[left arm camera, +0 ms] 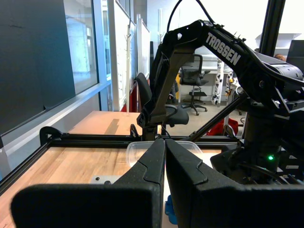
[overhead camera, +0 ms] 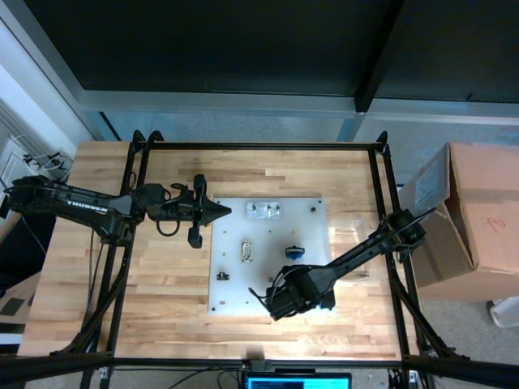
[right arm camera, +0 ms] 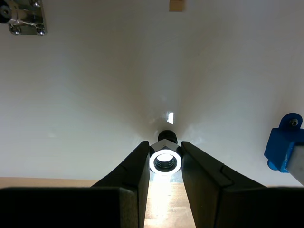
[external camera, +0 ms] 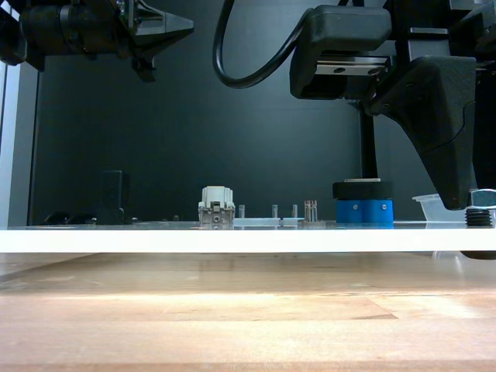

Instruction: Pick the M12 nut and place it on its threads and fasten

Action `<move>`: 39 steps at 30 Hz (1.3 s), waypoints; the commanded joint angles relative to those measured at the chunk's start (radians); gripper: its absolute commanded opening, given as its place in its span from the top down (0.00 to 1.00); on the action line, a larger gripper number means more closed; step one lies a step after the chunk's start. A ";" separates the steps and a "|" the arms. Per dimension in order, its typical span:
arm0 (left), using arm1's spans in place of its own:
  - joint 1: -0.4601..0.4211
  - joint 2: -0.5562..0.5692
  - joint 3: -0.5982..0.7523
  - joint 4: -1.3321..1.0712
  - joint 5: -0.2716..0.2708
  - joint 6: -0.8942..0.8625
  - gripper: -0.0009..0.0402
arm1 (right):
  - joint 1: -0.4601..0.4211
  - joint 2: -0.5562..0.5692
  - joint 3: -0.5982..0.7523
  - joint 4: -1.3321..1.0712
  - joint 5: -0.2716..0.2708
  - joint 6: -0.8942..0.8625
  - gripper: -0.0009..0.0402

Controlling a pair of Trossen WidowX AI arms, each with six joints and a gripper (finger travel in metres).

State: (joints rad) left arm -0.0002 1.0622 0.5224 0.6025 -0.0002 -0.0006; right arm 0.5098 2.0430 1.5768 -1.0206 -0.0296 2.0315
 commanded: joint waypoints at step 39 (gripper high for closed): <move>0.000 0.000 0.000 0.000 0.000 0.000 0.98 | -0.005 0.016 -0.006 -0.009 -0.017 -0.024 0.90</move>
